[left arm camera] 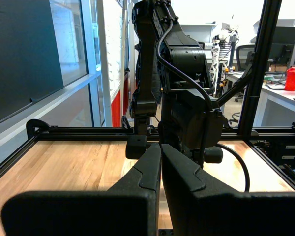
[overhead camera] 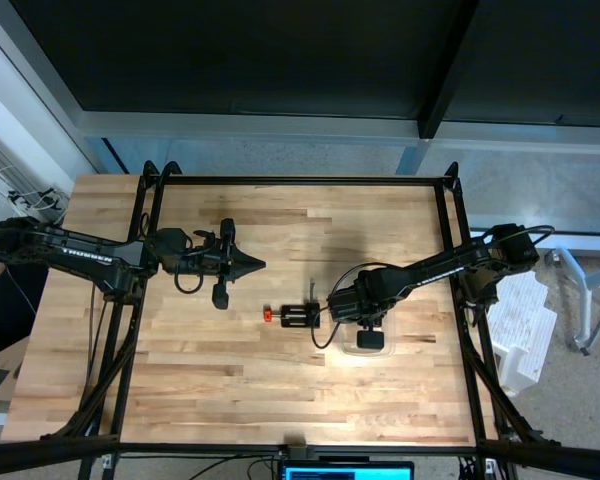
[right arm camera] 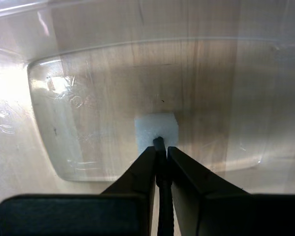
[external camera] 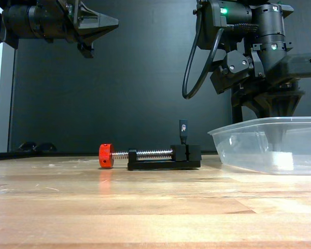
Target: Pick the USB-C connector and install on taskboard
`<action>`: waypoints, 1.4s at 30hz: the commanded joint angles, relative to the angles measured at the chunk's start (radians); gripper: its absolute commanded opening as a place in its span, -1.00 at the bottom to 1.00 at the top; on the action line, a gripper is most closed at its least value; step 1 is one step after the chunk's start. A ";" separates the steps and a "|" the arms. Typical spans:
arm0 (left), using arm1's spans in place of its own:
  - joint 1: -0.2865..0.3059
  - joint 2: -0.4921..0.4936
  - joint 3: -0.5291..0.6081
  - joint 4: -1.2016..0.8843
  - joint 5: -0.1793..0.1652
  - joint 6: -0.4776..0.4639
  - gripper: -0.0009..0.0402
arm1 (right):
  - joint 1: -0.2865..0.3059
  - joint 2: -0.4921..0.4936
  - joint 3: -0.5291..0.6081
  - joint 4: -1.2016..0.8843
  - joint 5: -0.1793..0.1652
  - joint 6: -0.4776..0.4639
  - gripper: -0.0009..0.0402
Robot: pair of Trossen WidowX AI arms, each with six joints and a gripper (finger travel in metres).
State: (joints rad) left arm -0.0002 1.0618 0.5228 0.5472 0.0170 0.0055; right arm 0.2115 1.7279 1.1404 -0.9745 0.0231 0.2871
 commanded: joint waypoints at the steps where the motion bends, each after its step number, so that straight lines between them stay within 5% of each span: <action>1: 0.000 0.000 0.000 0.000 0.000 0.000 -0.96 | 0.000 0.000 0.001 0.000 0.002 0.000 -0.97; 26: 0.000 0.000 0.000 0.000 0.000 0.000 -0.96 | -0.002 -0.080 0.087 -0.110 0.003 -0.007 -0.96; 42: 0.000 0.000 0.000 0.000 0.000 0.000 -0.96 | -0.016 -0.135 0.246 -0.305 0.037 -0.018 -0.96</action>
State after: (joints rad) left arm -0.0002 1.0618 0.5228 0.5476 0.0170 0.0055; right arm 0.1963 1.5925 1.3853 -1.2774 0.0593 0.2676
